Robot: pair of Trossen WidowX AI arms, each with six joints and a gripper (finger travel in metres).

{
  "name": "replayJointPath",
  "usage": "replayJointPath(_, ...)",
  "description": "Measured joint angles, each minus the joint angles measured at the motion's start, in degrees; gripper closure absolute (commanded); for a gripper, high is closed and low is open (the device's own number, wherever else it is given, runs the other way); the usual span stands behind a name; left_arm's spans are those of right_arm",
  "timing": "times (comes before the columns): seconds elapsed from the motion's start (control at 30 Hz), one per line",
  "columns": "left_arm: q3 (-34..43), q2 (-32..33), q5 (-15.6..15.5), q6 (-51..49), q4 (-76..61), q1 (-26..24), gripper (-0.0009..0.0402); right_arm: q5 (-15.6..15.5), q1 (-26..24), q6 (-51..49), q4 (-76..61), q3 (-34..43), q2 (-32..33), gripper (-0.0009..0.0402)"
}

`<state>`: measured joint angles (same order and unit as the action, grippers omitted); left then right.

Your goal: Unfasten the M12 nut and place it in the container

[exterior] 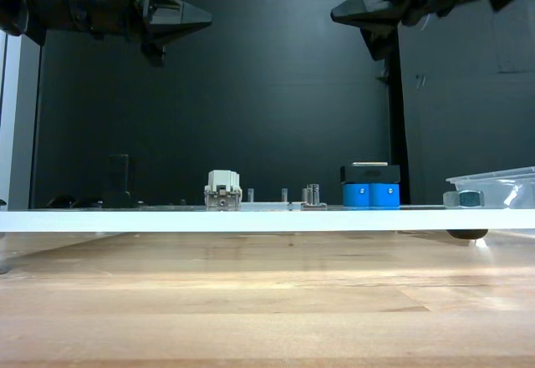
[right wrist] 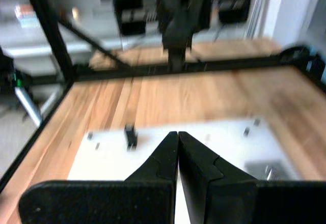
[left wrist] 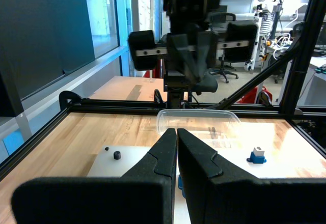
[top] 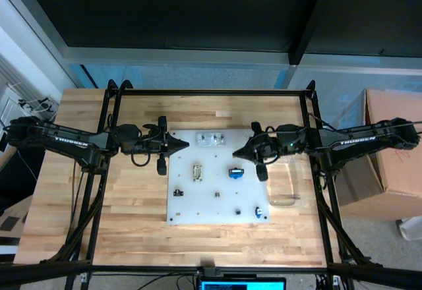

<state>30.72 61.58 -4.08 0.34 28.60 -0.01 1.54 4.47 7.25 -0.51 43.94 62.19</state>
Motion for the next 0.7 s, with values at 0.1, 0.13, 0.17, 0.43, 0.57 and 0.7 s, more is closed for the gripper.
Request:
replayJointPath(0.1, 0.0, 0.0, 0.0, 0.0, 0.0, 0.0, 0.0393, 0.92, 3.45, 2.97, -10.78, 5.33, 2.64, 0.0393)
replayJointPath(0.13, 0.0, 0.0, 0.0, 0.0, 0.0, 0.0, 0.0393, 1.05, 4.61, 4.11, -14.03, 7.02, 3.74, 0.0393)
replayJointPath(0.17, 0.0, 0.0, 0.0, 0.0, 0.0, 0.0, 0.0393, 1.46, 5.86, 5.22, -17.2, 8.79, 5.05, 0.0393)
replayJointPath(0.43, 0.0, 0.0, -0.02, 0.0, -0.02, 0.0, 0.0393, 3.45, 13.22, 14.67, -36.28, 22.64, 16.46, 0.0393)
replayJointPath(0.57, -0.02, 0.0, 0.0, 0.0, 0.0, 0.0, 0.0393, 3.43, 15.39, 19.89, -44.48, 29.64, 22.18, 0.0393)
replayJointPath(0.7, 0.0, 0.0, 0.0, 0.0, -0.02, 0.0, 0.0393, 3.32, 17.2, 25.38, -51.41, 36.63, 27.15, 0.0393)
